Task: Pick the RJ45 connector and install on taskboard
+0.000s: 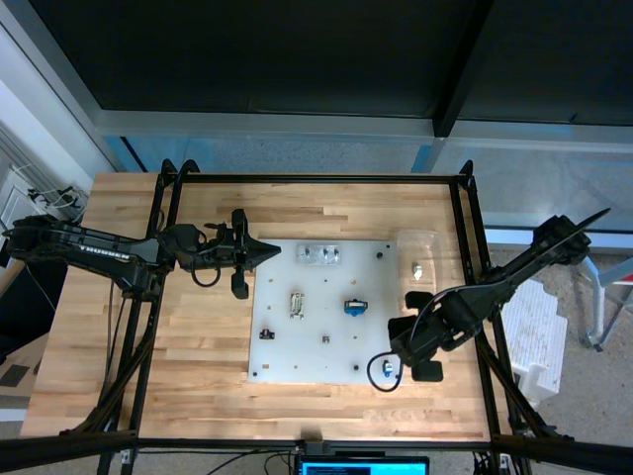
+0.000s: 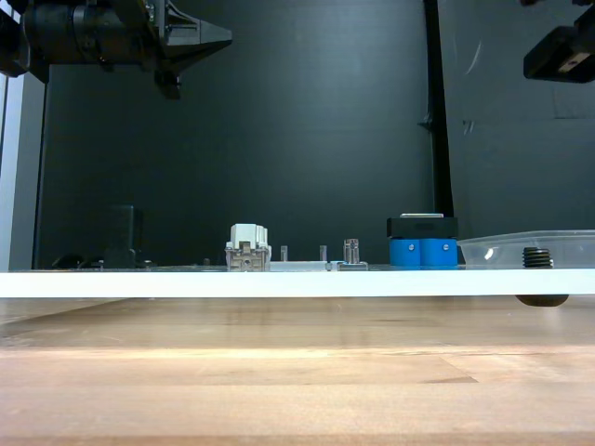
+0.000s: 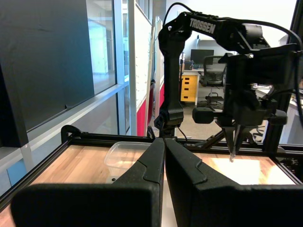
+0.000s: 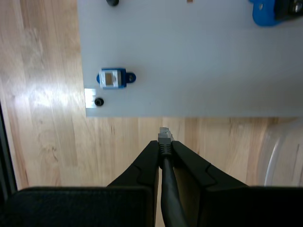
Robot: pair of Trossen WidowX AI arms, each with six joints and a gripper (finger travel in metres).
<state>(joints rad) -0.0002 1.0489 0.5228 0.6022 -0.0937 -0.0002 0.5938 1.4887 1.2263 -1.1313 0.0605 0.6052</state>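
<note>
Parked high at the left edge of the taskboard (image 1: 316,346): left gripper (image 1: 259,254), closed, empty. Right gripper (image 4: 164,144) was clamped on the connector (image 4: 164,134) by its dark cable. The tip jutted past the fingertips, long axis in line with the gripper, aimed at bare surface (image 4: 118,142) just off the board's right edge. Blue jack (image 4: 113,78), the likely socket, sat near the board's corner, inboard and nearward of the connector. Right arm was nearer.

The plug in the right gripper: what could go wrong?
The right gripper pinches the RJ45 connector only at its tail, over wood beside the taskboard, so it might tilt or slip. Off-line from the blue socket, it could jam. The left gripper hangs shut by the board's left edge.
</note>
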